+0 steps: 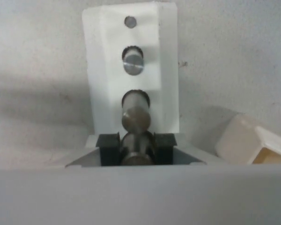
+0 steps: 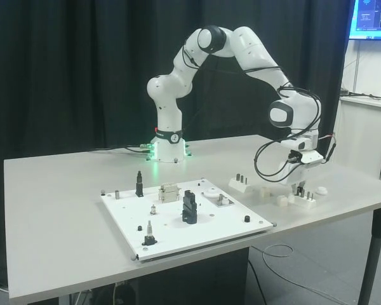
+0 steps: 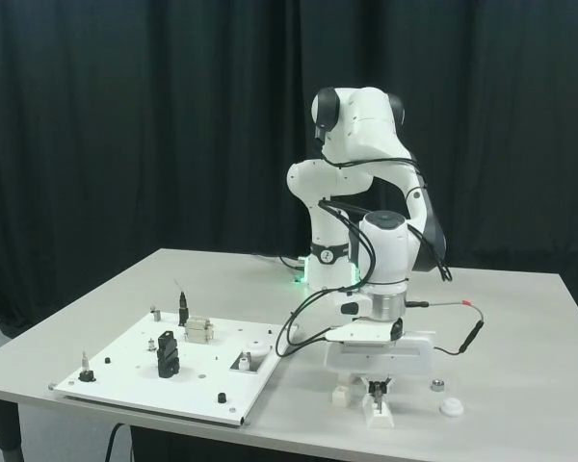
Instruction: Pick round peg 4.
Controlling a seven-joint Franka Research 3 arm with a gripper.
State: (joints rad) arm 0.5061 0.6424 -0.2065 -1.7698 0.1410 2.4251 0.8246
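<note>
Landmark: I take the white peg holder point(image 1: 131, 70) as my reference; it sits on the grey tabletop point(image 2: 63, 190) near its edge, well apart from the white assembly board point(image 2: 184, 219).

Round peg 4: the peg point(image 1: 136, 140) nearest my wrist camera, standing in the end hole of the holder, with two more pegs and a small stud in line beyond it.

Fingers: the gripper point(image 1: 136, 149) has its black pads point(image 1: 108, 146) close in on either side of the peg's upper shaft. I judge them narrowed onto it, holding or just touching; I cannot see contact for certain.

Handling: it looks like a short metal cylinder, so I expect it stiff, smooth and rather slippery, dense for its size. I would hold it across the shaft below the top, square on, so it cannot roll or tilt between the pads.

Extraction: I judge a straight pull along the hole's axis is needed; any side load could jam it or drag the light holder along.

Room: a small white block point(image 1: 253, 143) lies just beside the holder. Above the holder is open, and the tabletop edge is near.
</note>
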